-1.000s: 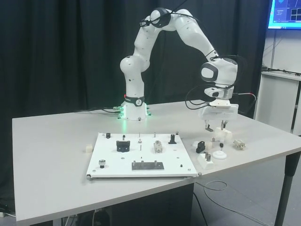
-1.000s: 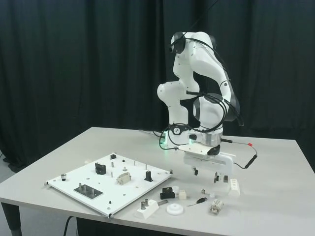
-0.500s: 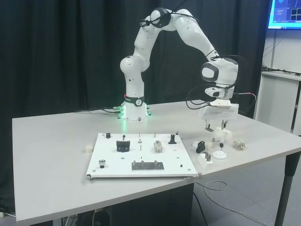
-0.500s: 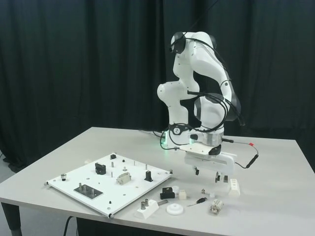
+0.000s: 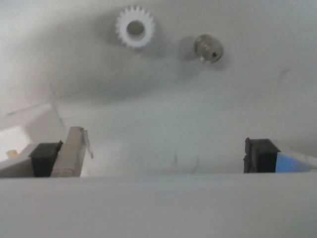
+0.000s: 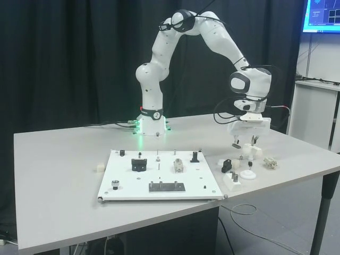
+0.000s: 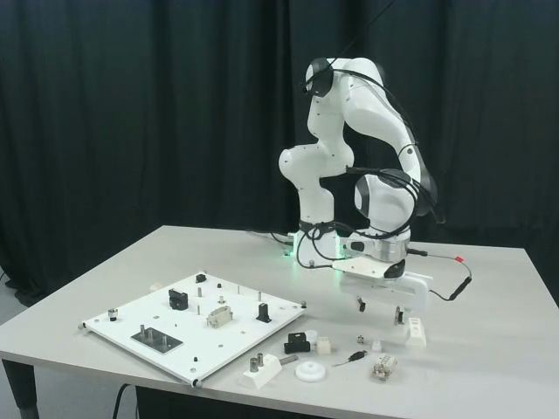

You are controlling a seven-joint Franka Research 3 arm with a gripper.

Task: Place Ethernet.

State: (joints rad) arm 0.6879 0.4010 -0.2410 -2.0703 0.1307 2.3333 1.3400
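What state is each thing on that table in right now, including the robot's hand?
hand: open, empty, hovering above the loose parts
white gear: lying flat on the table, untouched
white board: flat on the table, small fixtures standing on it
black block: resting on the table beside the board
small connector: lying loose near the table's front edge
base light: glowing green

arm (image 6: 212,37): glossy white plastic shell | table (image 6: 58,170): matt grey, smooth | board (image 6: 154,162): smooth white, slight sheen | gear (image 5: 135,27): white matt plastic | curtain (image 7: 148,105): black cloth, folds | plate (image 7: 157,339): grey metal
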